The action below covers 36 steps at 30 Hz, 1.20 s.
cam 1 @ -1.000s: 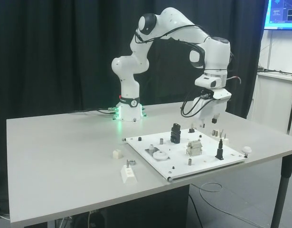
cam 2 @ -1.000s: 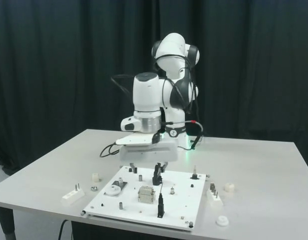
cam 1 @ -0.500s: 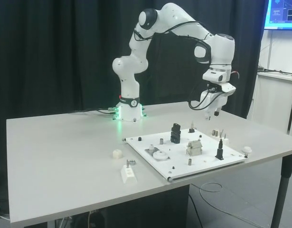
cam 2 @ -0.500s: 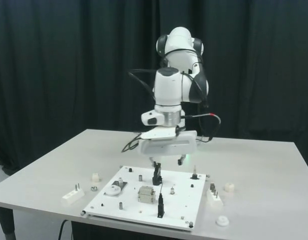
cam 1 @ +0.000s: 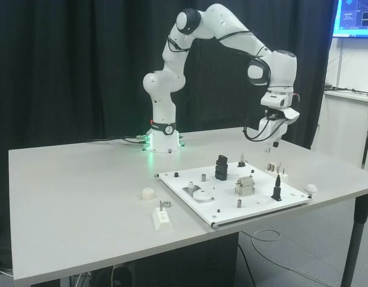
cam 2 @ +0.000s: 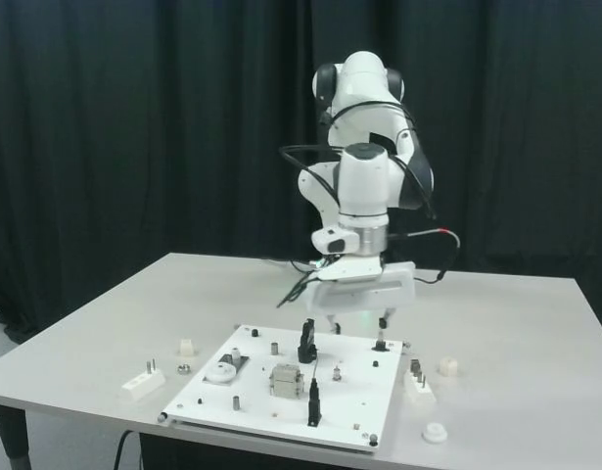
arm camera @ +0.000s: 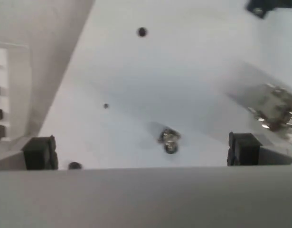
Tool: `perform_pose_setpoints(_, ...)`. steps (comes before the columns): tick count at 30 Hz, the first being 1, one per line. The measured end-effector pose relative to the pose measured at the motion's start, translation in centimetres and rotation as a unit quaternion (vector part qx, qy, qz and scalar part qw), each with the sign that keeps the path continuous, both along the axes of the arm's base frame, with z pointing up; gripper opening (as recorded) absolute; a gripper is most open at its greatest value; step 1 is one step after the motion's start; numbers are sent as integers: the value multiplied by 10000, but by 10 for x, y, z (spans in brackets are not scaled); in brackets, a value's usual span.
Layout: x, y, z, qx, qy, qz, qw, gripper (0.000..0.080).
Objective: Pick square peg 3.
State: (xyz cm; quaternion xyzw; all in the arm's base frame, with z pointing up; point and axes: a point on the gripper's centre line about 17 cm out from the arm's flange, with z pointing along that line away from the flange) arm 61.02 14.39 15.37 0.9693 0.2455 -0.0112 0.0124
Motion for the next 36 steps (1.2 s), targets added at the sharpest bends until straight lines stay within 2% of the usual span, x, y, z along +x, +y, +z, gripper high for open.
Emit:
perform_pose_setpoints(18, -40, 55, -38, -8, -76, 153, 9999, 800)
perform_pose_setpoints(36, -72, 76, -74, -26, -166, 52, 9998, 800)
